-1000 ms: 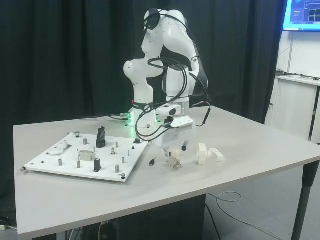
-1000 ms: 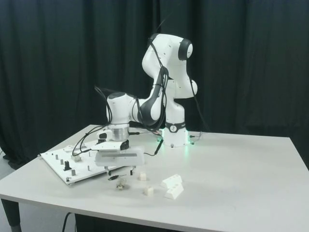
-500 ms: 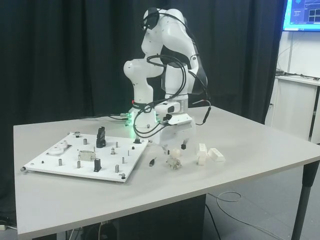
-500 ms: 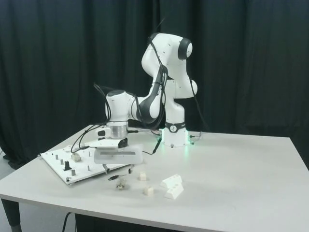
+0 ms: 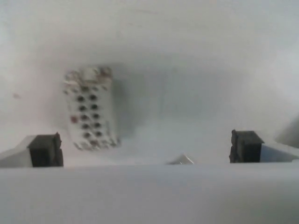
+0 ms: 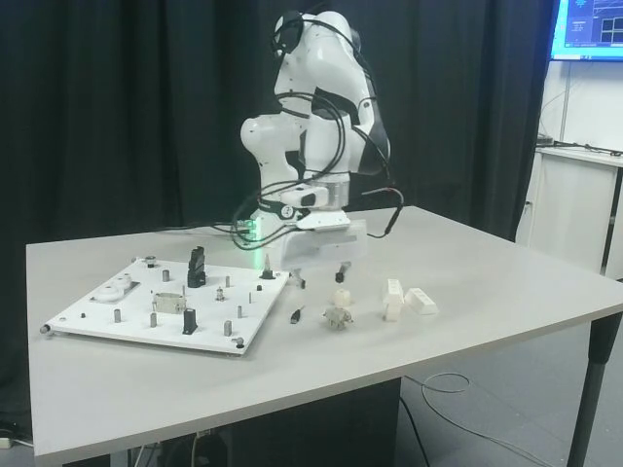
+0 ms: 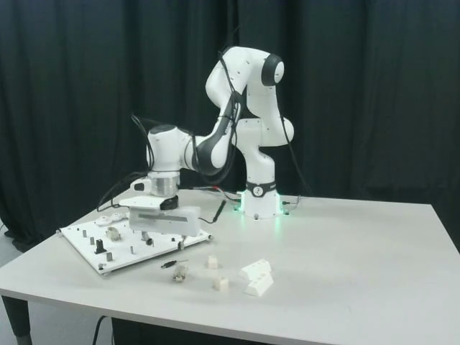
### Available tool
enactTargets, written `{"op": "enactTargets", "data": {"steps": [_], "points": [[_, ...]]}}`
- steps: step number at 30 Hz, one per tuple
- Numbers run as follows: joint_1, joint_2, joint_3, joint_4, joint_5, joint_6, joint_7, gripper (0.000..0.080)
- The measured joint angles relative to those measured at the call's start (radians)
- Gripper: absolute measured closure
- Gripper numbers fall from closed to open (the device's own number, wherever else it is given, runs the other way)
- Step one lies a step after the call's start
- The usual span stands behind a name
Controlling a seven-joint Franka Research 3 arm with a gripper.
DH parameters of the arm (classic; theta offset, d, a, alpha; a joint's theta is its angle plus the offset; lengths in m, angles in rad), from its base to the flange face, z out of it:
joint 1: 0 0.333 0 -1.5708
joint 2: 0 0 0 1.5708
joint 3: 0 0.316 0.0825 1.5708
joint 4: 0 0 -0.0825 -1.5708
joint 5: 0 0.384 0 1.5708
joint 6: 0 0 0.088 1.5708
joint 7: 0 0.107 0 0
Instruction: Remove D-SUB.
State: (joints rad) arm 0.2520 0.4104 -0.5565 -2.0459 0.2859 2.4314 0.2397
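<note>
The D-SUB connector (image 5: 88,109) lies loose on the grey table, a small pale body with two rows of pin holes. In the room views the D-SUB connector (image 6: 337,316) (image 7: 180,272) rests just off the white board's (image 6: 127,316) (image 7: 118,251) near corner. My gripper (image 5: 145,148) (image 6: 318,279) (image 7: 163,240) hangs open well above the table, between the board's edge and the connector, with nothing between its black fingertips (image 5: 45,150).
A small black plug (image 6: 294,314) lies beside the connector. White blocks (image 6: 392,300) (image 6: 421,300) and a small white cube (image 6: 342,297) sit further out on the table. The board carries several pegs and a tall black part (image 6: 196,268).
The arm has risen and swung toward the board, carrying the open gripper up and away from the connector, which stays on the table.
</note>
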Motion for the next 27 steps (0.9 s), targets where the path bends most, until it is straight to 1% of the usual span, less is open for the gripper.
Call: {"op": "enactTargets", "data": {"steps": [9, 15, 23, 27], "points": [[-0.003, -0.044, -0.094, -0.01, -0.071, -0.106, 0.044, 0.0003], [-0.012, -0.087, -0.156, -0.031, -0.099, -0.152, 0.051, 0.0003], [-0.022, -0.133, -0.241, -0.064, -0.109, -0.177, 0.055, 0.0003], [-0.022, -0.145, -0.285, -0.075, -0.109, -0.196, 0.097, 0.0003]]}}
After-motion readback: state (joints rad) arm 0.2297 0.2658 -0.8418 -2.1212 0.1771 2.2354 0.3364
